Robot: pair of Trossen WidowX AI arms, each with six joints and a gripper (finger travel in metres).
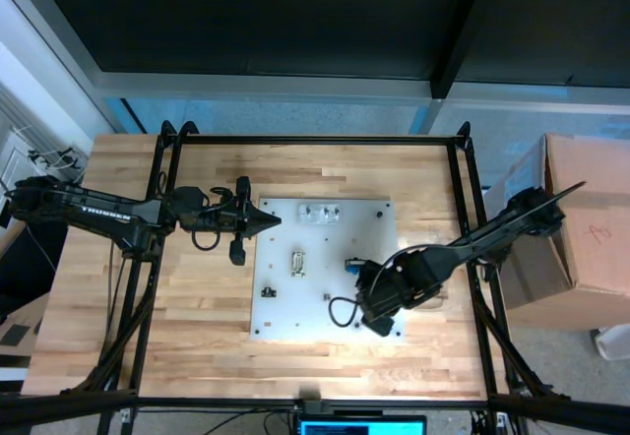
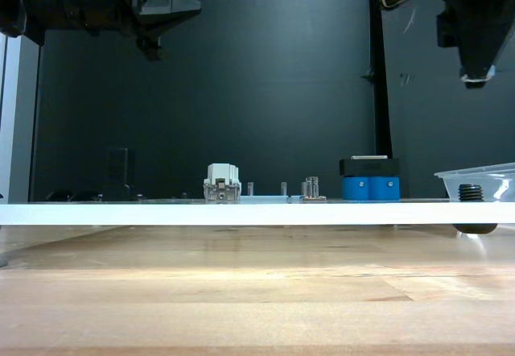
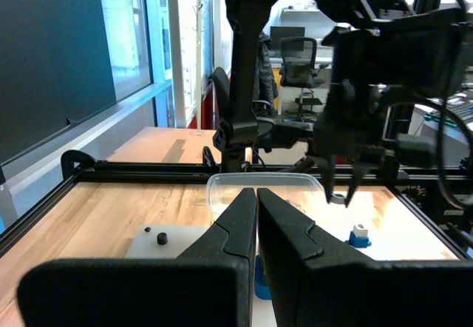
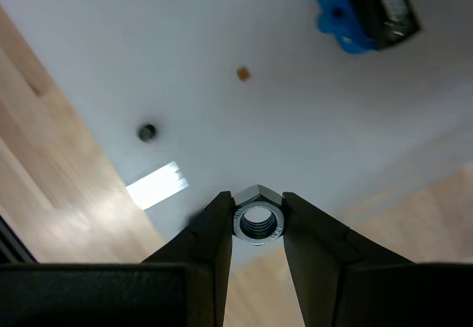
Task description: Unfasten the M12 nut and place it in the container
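The small silver nut [image 4: 258, 223] is pinched between the fingers of my right gripper [image 4: 257, 206], lifted clear above the white board [image 4: 222, 61]. In the low view the black ribbed stud [image 2: 471, 192] stands bare, with its ribs showing, in front of the clear container [image 2: 491, 175]. My right gripper [image 2: 475, 76] hangs high above that stud, over the board's near right part [image 1: 379, 322]. My left gripper [image 1: 264, 220] floats at the board's far left edge with its fingers [image 3: 244, 216] pressed together on nothing. From there I see the container [image 3: 266, 185] with no nut visible in it.
A blue-based connector [image 2: 369, 180] and a white connector [image 2: 222, 185] stand on the board [image 1: 295, 317], with small silver posts [image 2: 310, 187] between them. A black frame [image 1: 315, 141] rings the wooden table, and a cardboard box [image 1: 581, 228] sits off its right side.
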